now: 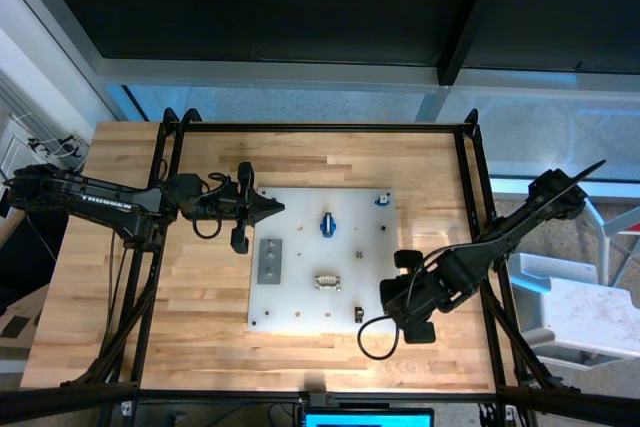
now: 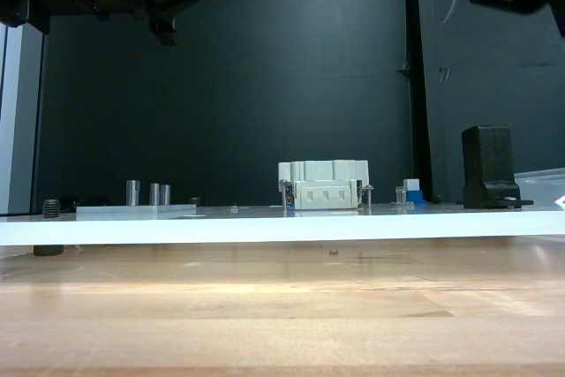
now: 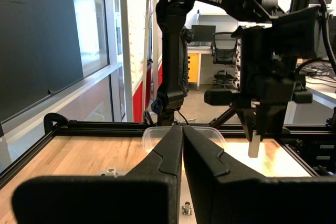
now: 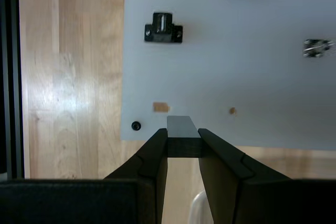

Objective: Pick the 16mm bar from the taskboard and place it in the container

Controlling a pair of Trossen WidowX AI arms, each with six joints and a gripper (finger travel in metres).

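The bar (image 4: 183,128): one only, and it is off the board (image 4: 252,77), pinched between the fingers of my right gripper (image 4: 182,137), which is clamped on it. It is short and straight-sided with a square end. From my right wrist it looks dark grey with a lighter top face; from my left wrist it hangs pale below the fingertips. It is in the air above the board's right edge, close to the near-right corner. One container (image 3: 212,135), clear with a rounded rim, sits on the right side of the table; the bar is near it, but I cannot tell whether it is straight above it. I have two arms and two grippers. The board carries one grey block (image 1: 270,259), one blue knob (image 1: 328,224), one silver connector (image 1: 327,281) and one black fitting (image 1: 360,313) by the near edge. In the low view three short silver pegs (image 2: 154,193) stand at the block. My right arm reaches in from the right edge, elbow raised, wrist bent so the gripper points straight down. My left arm stretches level from the left edge, and my left gripper (image 1: 278,207) hangs high over the board's far-left corner, pointing right, fingers pressed together and empty
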